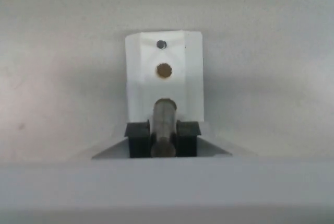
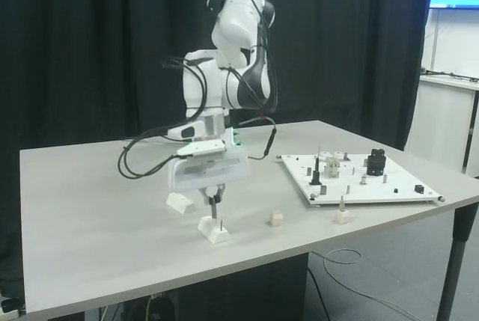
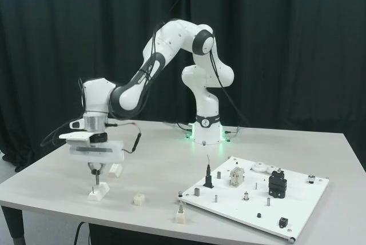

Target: Pick round peg 3.

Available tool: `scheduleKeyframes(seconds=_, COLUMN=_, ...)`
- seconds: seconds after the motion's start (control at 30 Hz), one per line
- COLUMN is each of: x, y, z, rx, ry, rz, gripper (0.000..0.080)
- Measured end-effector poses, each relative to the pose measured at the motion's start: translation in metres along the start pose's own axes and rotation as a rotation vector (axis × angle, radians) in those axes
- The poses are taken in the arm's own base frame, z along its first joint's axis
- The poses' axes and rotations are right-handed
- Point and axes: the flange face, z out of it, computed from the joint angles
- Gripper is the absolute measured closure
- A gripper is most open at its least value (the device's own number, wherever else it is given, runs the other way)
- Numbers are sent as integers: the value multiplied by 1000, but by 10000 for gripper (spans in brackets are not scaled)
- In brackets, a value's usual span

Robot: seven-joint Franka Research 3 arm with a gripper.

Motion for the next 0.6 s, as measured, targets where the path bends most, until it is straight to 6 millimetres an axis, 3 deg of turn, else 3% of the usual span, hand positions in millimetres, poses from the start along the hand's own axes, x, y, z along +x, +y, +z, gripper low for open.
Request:
scheduleKeyframes(seconds=0.3, x=5, y=2, z=-29, rx=19, ry=-38, rz=7, gripper=702)
scheduleKeyframes(seconds=0.6, x=8, y=-1, z=-42, rx=5, ry=-81, rz=52, gripper=702)
